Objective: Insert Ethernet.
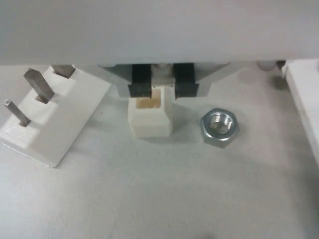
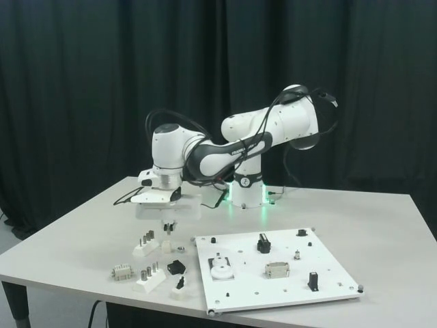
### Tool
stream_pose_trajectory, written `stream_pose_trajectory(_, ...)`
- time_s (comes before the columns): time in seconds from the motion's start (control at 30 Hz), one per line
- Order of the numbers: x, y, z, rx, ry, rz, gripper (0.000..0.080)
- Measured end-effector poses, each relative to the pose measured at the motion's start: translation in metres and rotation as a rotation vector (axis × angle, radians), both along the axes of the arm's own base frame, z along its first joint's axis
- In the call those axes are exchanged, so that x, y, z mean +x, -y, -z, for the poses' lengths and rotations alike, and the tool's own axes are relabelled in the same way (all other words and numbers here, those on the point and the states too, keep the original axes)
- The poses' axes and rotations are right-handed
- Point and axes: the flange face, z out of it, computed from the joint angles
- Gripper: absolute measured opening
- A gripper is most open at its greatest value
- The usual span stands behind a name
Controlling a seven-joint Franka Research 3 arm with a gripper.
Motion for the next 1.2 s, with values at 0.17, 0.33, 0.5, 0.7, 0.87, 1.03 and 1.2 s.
stream_pose_trajectory(0.17,0.001,-0.003,-0.007,-0.003,0.005,0.001,0.0093)
stream_pose_trajectory(0.33,0.002,-0.005,-0.011,-0.007,0.010,0.001,0.0093)
stream_pose_trajectory(0.5,0.002,-0.006,-0.013,-0.010,0.012,-0.002,0.0093)
stream_pose_trajectory(0.7,0.003,-0.008,-0.014,-0.013,0.012,-0.004,0.0093)
stream_pose_trajectory(0.87,0.003,-0.009,-0.016,-0.014,0.014,-0.006,0.0093)
stream_pose_trajectory(1.03,0.004,-0.010,-0.017,-0.015,0.016,-0.009,0.0093)
stream_pose_trajectory(1.2,0.004,-0.012,-0.017,-0.015,0.016,-0.013,0.0093)
